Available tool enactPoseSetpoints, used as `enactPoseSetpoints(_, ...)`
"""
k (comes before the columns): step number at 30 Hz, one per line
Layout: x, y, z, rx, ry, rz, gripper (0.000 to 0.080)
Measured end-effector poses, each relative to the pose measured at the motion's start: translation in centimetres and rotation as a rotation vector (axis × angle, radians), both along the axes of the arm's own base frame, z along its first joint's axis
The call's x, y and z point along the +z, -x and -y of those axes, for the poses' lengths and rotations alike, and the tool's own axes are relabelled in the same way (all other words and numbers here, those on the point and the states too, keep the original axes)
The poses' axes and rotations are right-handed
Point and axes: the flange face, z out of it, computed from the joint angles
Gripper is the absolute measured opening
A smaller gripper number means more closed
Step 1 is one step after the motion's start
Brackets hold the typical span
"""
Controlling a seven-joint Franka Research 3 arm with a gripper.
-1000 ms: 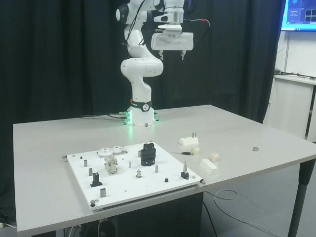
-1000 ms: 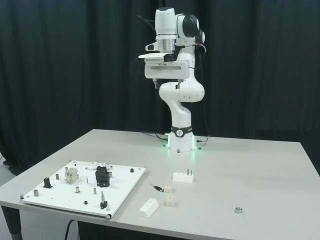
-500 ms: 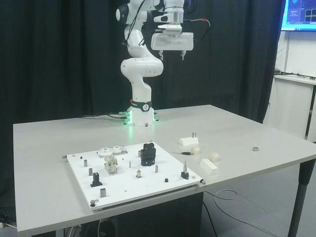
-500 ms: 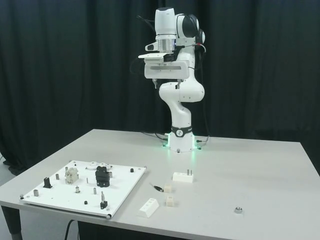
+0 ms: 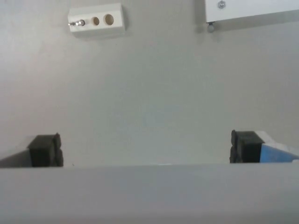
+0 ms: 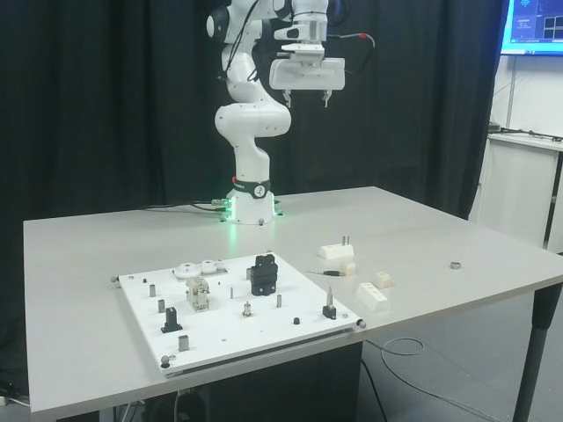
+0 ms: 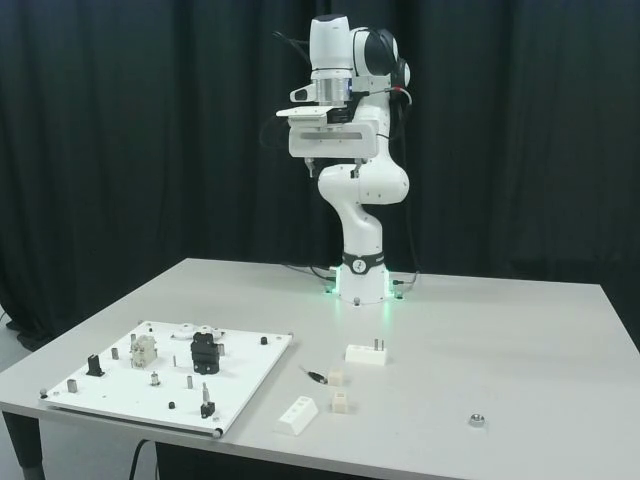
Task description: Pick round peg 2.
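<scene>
Nearest on the grey table (image 6: 79, 264), a white board (image 6: 230, 323) is laid flat, and small parts are carried on it: one black block (image 6: 263, 274) near its middle, two white discs (image 6: 198, 268) side by side at its far edge, and several short pins and black pieces too small to be counted surely. Just beside the board, four white blocks are set out: a long block (image 6: 371, 296), two small blocks (image 6: 382, 280) (image 6: 349, 266) and, farthest, a holder (image 6: 334, 251). In the wrist view three holes are seen in the holder (image 5: 96, 21): two are empty and a thin metal peg (image 5: 77, 22) is held in the end one. Round peg 2 is presumably held there, on the table well apart from the arm's hand, but which peg is meant cannot be told. One small nut (image 6: 456, 263) lies alone farther along the table.

Behind, the arm (image 6: 249, 123) is bolted to the table, with green light at its base. The gripper (image 6: 307, 98) is held high above the table, pointing down, and its fingers (image 5: 45, 149) are spread wide with nothing between them. A screen (image 6: 535, 26) is seen at the far wall; its writing cannot be read.
</scene>
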Motion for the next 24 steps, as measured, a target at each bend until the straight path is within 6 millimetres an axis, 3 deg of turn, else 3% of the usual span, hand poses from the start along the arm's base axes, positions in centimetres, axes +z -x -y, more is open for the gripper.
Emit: enactPoseSetpoints(24,0.02,-0.02,0.0,-0.009,0.0,0.002,0.08)
